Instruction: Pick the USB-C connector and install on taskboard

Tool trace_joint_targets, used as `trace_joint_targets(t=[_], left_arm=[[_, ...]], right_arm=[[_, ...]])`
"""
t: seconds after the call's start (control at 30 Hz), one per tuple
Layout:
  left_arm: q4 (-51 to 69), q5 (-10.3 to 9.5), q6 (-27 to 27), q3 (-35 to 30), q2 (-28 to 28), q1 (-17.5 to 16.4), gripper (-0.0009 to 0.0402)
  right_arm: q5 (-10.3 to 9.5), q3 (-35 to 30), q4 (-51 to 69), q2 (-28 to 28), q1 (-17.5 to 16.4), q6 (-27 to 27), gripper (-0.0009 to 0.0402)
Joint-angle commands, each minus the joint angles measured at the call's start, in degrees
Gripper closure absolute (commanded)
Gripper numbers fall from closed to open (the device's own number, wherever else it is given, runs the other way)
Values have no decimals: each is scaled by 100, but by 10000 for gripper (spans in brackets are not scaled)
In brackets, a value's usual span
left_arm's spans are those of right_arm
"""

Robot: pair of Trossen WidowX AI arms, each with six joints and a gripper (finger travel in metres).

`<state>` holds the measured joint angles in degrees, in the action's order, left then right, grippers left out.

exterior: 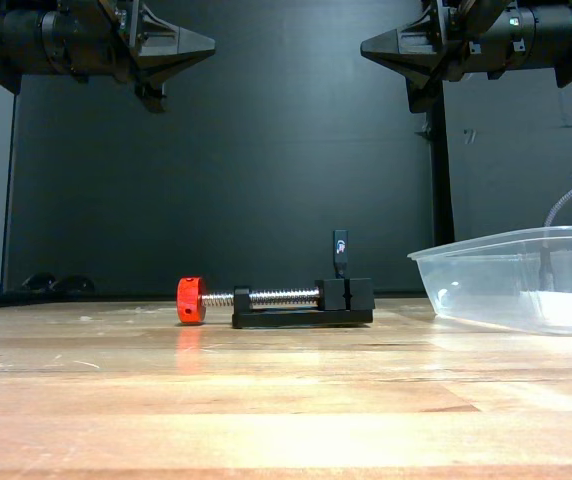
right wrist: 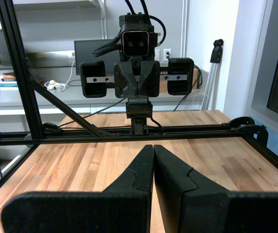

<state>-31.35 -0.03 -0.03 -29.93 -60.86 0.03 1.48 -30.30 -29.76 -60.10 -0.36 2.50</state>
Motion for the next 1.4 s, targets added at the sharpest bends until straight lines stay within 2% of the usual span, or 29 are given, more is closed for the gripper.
trace_joint_targets(t=[0.03, 0.9, 1.07, 1.27, 1.4], left_arm=[[-2, 0, 0, -2, 0, -4, 393], [-2, 0, 0, -2, 0, -4, 393], [0, 0, 0, -2, 0, -2, 393], [0, 0, 0, -2, 0, -4, 393], [-2, 0, 0, -2, 0, -2, 393]], right_arm=[[0, -2, -2, 0, -2, 0, 393], [0, -2, -7, -7, -4, 2, 393], [37, -7, 70, 105, -4, 223, 393], [35, -407, 1154, 162, -31, 280, 393], [37, -822, 2282, 157, -61, 304, 393]])
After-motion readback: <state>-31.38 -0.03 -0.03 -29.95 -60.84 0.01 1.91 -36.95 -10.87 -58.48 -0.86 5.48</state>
